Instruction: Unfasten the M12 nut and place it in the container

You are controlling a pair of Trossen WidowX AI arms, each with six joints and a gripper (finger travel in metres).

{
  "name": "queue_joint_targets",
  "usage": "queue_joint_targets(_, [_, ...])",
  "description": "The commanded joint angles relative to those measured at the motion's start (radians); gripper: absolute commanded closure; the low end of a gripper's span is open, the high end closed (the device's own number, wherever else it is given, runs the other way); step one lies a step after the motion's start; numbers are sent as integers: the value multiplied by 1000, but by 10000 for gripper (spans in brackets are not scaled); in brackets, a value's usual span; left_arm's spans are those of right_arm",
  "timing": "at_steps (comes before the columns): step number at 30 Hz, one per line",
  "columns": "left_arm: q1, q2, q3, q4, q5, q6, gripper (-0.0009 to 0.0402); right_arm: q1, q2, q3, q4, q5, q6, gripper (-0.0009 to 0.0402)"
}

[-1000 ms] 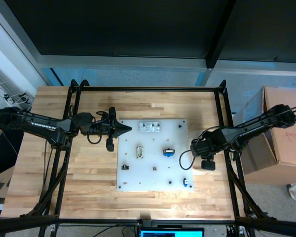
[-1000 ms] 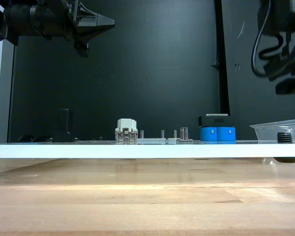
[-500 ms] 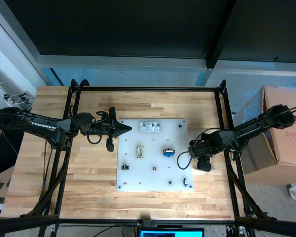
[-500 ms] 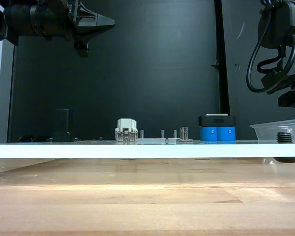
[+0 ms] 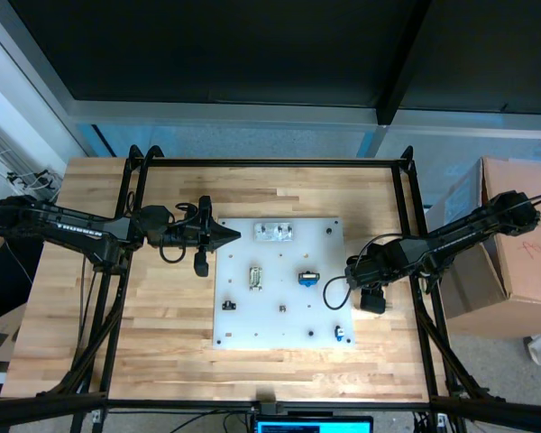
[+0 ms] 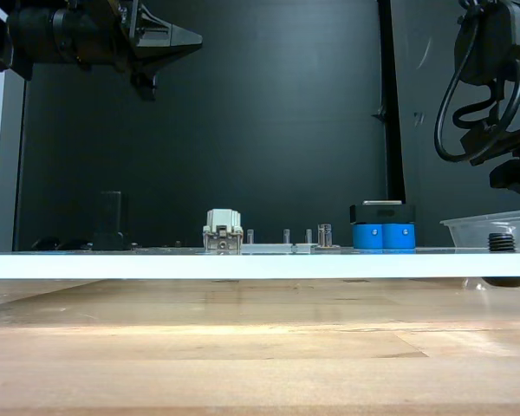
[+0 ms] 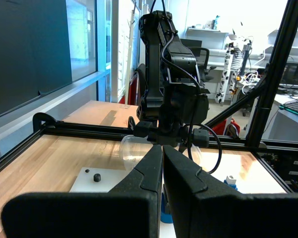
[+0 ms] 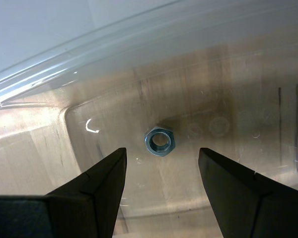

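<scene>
The small silver nut point(image 8: 160, 141) lies free and flat on the floor of the clear container point(image 8: 84, 59). My right gripper point(image 8: 161, 150) hangs just above it, open, one finger on either side and neither touching. From above, the right gripper point(image 5: 371, 298) is off the white board's point(image 5: 243, 329) right edge. The black stud point(image 6: 501, 242) shows bare ribs in front of the container point(image 6: 477, 227). My left gripper point(image 5: 230, 236) hovers high at the board's far left edge, shut and holding nothing, its fingers point(image 7: 154, 163) pressed together.
On the board stand a blue block point(image 5: 307, 278), a grey connector point(image 5: 254, 278), a silver fitting point(image 5: 274, 232) and a small blue part point(image 5: 341, 334). A black frame point(image 5: 406, 234) runs round the table. A cardboard box point(image 5: 514, 244) stands at the right.
The right arm has shifted a little left and toward the near edge. The stud stays bare. The left arm has not moved.
</scene>
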State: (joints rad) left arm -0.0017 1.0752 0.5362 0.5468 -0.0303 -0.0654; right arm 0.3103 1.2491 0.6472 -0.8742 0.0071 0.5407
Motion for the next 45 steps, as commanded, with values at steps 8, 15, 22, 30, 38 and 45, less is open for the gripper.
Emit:
queue_joint_targets(8, [0, 0, 0, 0, 0, 0, 393, 3, -4, 32, -62, 2, 0, 224])
queue_joint_targets(15, [0, 0, 0, 0, 0, 0, 393, 2, -26, 149, -175, 24, -6, 254])
queue_joint_targets(22, [0, 0, 0, 0, 0, 0, 393, -49, -60, 362, -364, 128, -53, 347])
queue_joint_targets(30, [0, 0, 0, 0, 0, 0, 393, -98, -71, 534, -204, 187, -169, 394])
queue_joint_targets(38, [0, 0, 0, 0, 0, 0, 393, -181, -166, 452, 266, 149, -365, 394])
queue_joint_targets(45, [0, 0, 0, 0, 0, 0, 393, -232, -248, 275, 657, 138, -401, 394])
